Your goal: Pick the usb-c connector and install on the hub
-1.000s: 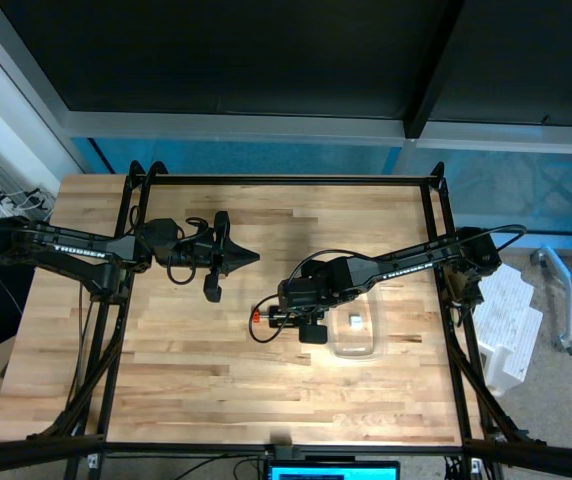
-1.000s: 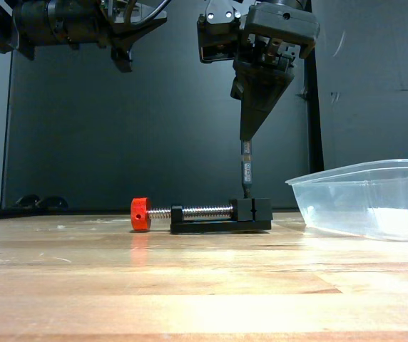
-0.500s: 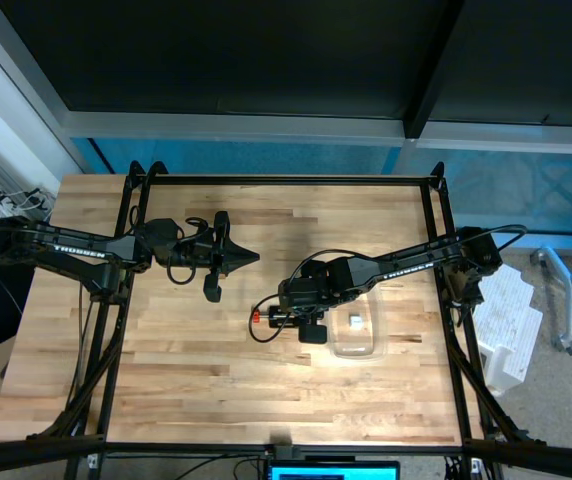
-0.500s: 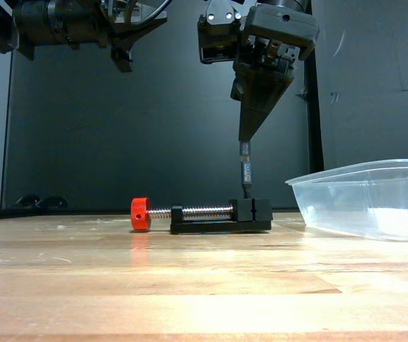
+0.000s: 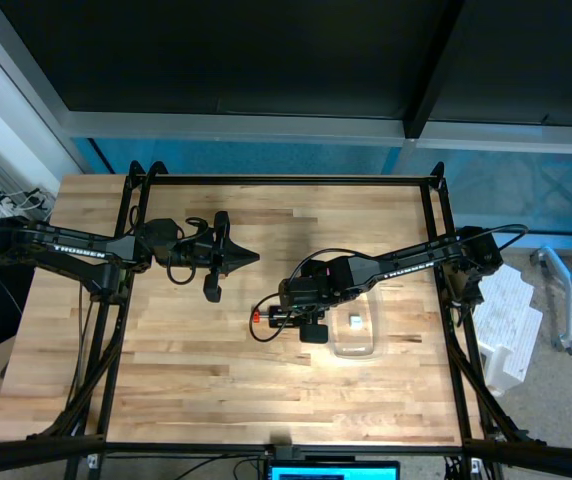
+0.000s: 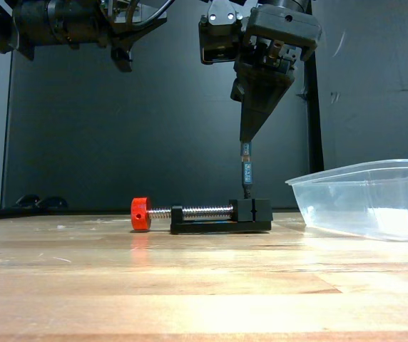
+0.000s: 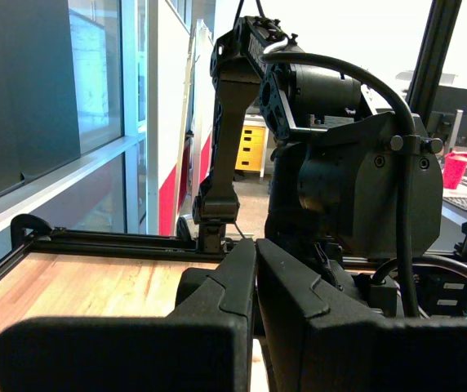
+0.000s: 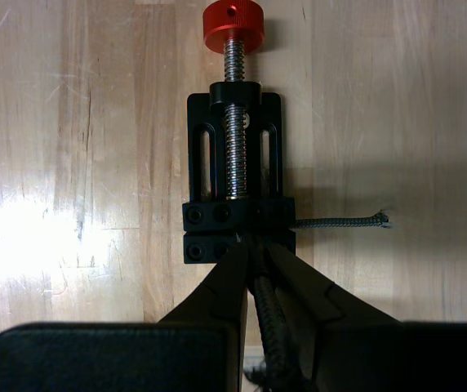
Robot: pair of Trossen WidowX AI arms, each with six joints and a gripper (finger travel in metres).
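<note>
My right gripper point(image 6: 246, 137) points straight down and is shut on the usb-c connector point(image 6: 247, 171), which hangs upright from its fingertips. The connector's lower end meets the top of a small black clamp point(image 6: 222, 214) with a red knob point(image 6: 140, 214); whether it is seated I cannot tell. In the right wrist view the fingers point(image 8: 225, 282) pinch the dark braided cable point(image 8: 264, 306) just over the clamp's block point(image 8: 232, 220). From above, the right gripper point(image 5: 301, 308) covers the clamp point(image 5: 276, 316). My left gripper point(image 5: 251, 257) hovers far left of it, shut and holding nothing point(image 7: 255, 269).
A clear plastic tray point(image 6: 368, 199) sits right of the clamp, with a small white piece point(image 5: 354, 320) inside. A frayed braided cable end point(image 8: 340, 221) sticks out sideways from the clamp. A black frame point(image 5: 286, 181) borders the wooden table.
</note>
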